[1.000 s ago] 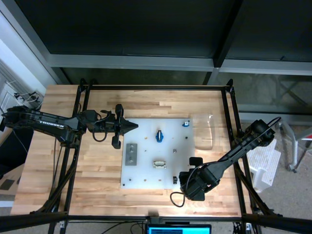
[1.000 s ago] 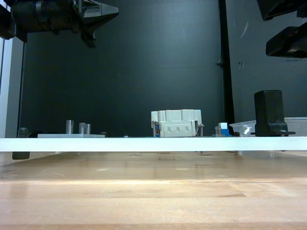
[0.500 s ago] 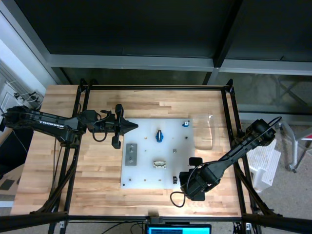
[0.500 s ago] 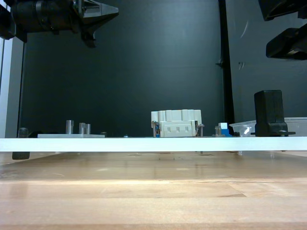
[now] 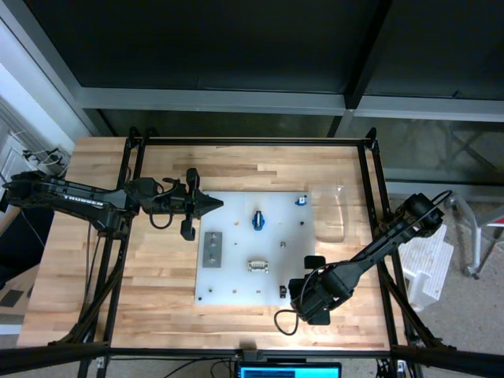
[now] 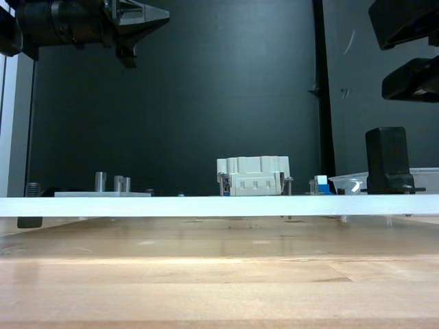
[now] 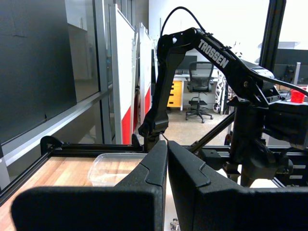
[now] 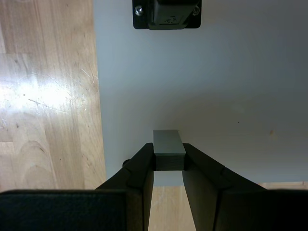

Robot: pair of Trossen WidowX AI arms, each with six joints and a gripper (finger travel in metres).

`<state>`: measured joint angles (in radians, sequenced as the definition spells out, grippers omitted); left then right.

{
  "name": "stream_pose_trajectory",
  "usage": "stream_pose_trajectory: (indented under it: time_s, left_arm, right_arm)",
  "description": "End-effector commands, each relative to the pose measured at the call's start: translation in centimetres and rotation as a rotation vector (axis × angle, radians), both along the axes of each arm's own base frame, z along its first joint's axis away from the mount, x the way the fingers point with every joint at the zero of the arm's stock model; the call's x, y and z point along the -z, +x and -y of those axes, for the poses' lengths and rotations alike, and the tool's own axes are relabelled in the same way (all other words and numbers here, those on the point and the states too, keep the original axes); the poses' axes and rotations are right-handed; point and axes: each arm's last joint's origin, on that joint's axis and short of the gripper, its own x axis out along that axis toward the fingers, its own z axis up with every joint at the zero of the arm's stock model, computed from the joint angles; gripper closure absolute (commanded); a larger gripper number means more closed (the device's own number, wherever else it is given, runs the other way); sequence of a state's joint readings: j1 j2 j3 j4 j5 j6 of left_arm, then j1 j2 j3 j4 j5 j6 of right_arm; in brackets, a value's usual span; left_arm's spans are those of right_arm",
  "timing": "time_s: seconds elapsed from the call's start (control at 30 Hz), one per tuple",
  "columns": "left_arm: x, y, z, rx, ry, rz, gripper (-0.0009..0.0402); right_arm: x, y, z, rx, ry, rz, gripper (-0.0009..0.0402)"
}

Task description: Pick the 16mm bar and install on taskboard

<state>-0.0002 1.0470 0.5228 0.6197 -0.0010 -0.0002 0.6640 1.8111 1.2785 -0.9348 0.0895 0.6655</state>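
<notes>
- Clear tray lies on the table, just right of the board's far right corner; what it holds cannot be told.
- Grey bar hangs over the board's near right corner, seen end-on, with its long axis along the gripper, pointing down at the board.
- Right gripper: narrow, clamped on the bar's two sides.
- Left gripper: fingers pressed together, high over the board's far left edge.

High view soft, table evenly lit, gloom toward 12 o'clock. Low view: black backdrop, near table blurred. Right wrist view: white glare patch on table.
</notes>
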Motion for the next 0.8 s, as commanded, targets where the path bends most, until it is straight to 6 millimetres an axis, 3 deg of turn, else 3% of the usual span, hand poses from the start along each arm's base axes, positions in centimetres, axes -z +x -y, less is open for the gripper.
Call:
stream_pose_trajectory:
  time_s: [0.03,0.4,0.8]
  left_arm:
    - [0.13,0.02,-0.01,0.000,0.000,-0.013,0.0393]
    - [0.49,0.04,0.00,0.000,0.000,-0.050,0.0393]
    - [0.67,0.05,0.00,0.000,0.000,-0.069,0.0393]
  right_arm:
    - [0.09,-0.11,0.12,0.000,-0.007,-0.003,0.0373]
    - [0.42,-0.16,0.22,0.000,-0.009,0.000,0.0369]
    - [-0.12,-0.23,0.27,0.001,0.001,0.013,0.0277]
